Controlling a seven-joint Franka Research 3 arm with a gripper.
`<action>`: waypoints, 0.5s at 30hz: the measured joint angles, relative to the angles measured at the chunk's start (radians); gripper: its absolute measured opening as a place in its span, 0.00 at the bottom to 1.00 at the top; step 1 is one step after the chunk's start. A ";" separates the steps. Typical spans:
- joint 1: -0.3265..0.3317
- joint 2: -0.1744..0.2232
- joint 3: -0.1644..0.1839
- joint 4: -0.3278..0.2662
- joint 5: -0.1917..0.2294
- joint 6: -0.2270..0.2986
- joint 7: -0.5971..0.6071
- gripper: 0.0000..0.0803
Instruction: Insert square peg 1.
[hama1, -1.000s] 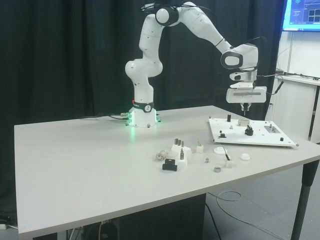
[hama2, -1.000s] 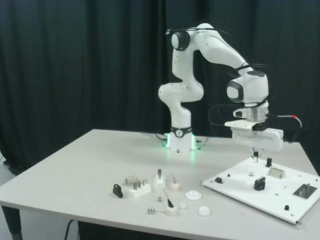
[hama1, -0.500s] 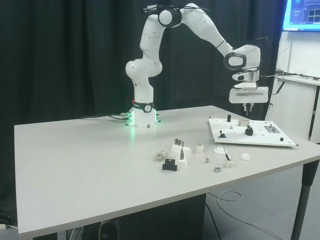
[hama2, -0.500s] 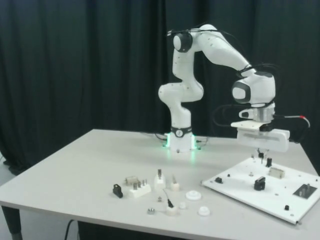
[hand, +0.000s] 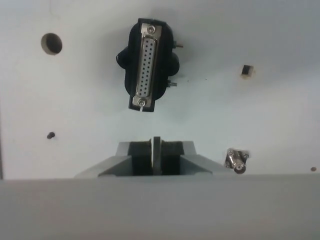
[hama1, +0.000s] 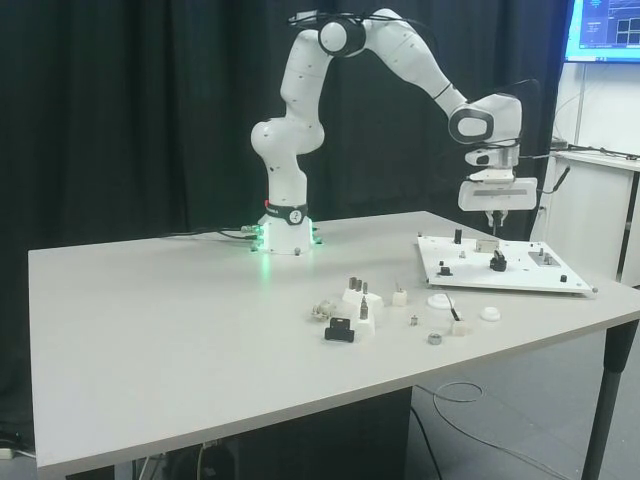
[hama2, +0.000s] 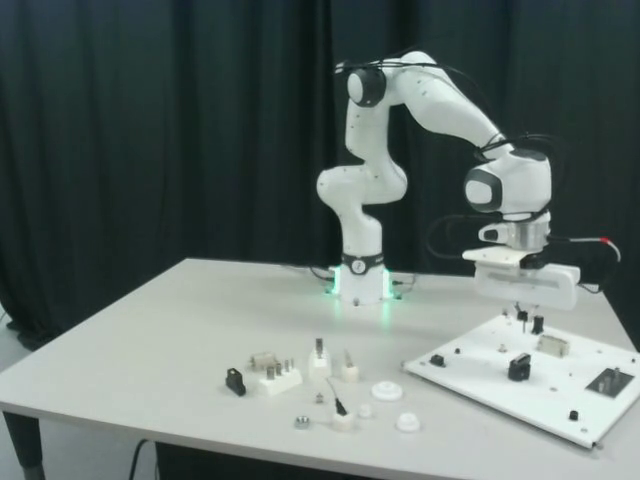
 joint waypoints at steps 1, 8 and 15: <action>0.001 0.003 -0.001 0.002 0.000 0.000 0.000 0.04; 0.018 0.020 -0.013 0.012 0.000 0.000 0.000 0.04; 0.045 0.032 -0.032 0.022 0.000 0.001 0.001 0.04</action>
